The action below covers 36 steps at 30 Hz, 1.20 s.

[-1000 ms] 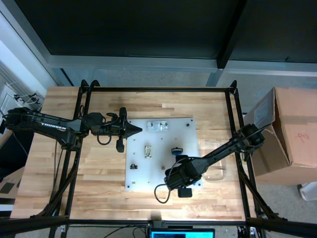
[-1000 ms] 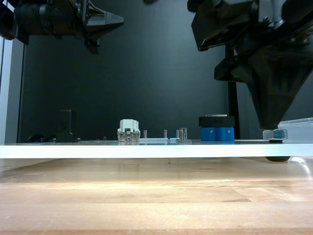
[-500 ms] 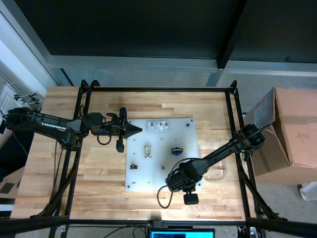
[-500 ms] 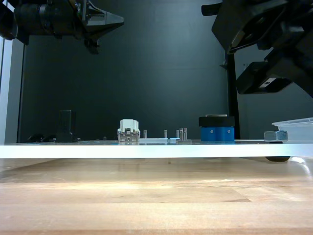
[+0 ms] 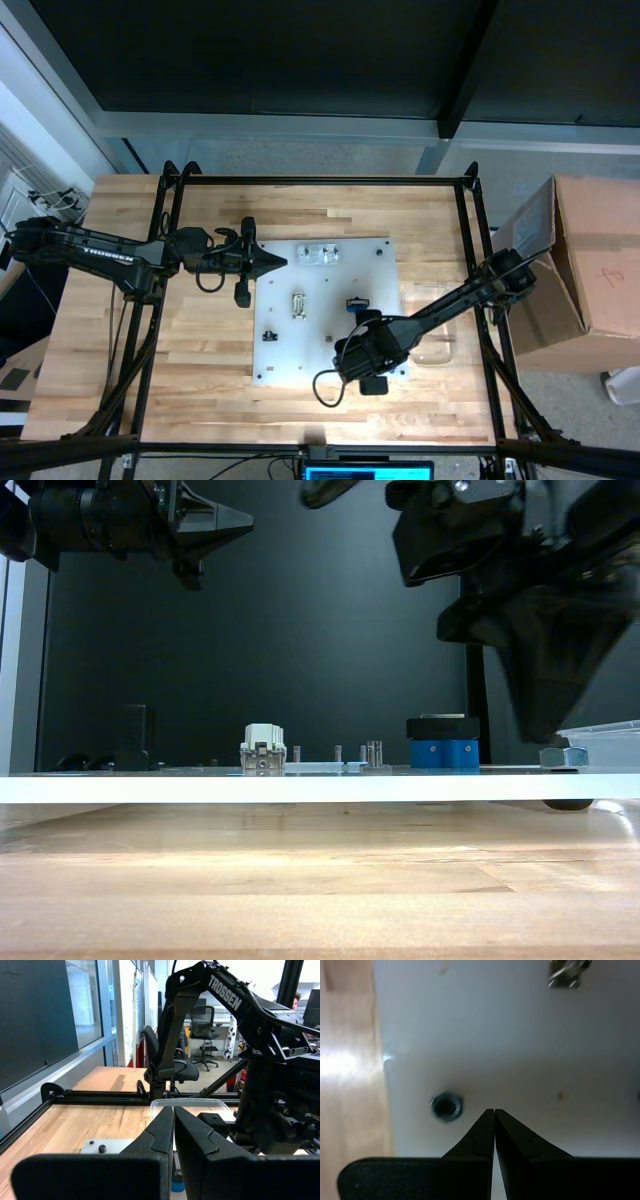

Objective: Pick the M12 nut and place it on its threads and fasten

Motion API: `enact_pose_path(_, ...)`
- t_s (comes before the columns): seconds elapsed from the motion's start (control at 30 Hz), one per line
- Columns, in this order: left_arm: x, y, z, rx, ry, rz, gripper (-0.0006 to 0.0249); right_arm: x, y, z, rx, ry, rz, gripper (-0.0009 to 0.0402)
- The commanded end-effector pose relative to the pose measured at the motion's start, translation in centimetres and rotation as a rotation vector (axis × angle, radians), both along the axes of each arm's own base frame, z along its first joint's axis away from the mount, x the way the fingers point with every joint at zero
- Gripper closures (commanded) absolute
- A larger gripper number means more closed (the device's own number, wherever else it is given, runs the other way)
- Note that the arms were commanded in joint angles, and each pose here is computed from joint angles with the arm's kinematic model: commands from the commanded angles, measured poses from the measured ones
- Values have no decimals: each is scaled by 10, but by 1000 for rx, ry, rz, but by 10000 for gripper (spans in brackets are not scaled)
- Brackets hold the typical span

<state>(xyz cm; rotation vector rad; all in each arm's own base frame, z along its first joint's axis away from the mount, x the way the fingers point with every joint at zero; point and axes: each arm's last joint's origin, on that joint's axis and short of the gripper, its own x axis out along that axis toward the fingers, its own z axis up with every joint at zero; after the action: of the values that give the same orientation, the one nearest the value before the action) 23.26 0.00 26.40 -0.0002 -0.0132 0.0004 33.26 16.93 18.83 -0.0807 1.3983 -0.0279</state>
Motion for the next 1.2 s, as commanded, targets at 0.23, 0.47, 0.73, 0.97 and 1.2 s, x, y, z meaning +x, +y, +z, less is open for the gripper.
enact_pose_path(0.23, 0, 0, 0, 0, 0, 0, 243, 0, 2, -5, 45, 16, 9, 393)
enact_pose_path(0.47, 0, 0, 0, 0, 0, 0, 243, -7, 9, -3, 301, 166, 69, 393)
enact_pose_path(0.73, 0, 0, 0, 0, 0, 0, 243, -7, 5, -1, 193, 115, 30, 393)
enact_pose_path(0.97, 0, 0, 0, 0, 0, 0, 243, -5, 2, -1, 78, 51, 12, 393)
enact_pose_path(1.2, 0, 0, 0, 0, 0, 0, 243, -5, 2, -1, 85, 51, 12, 393)
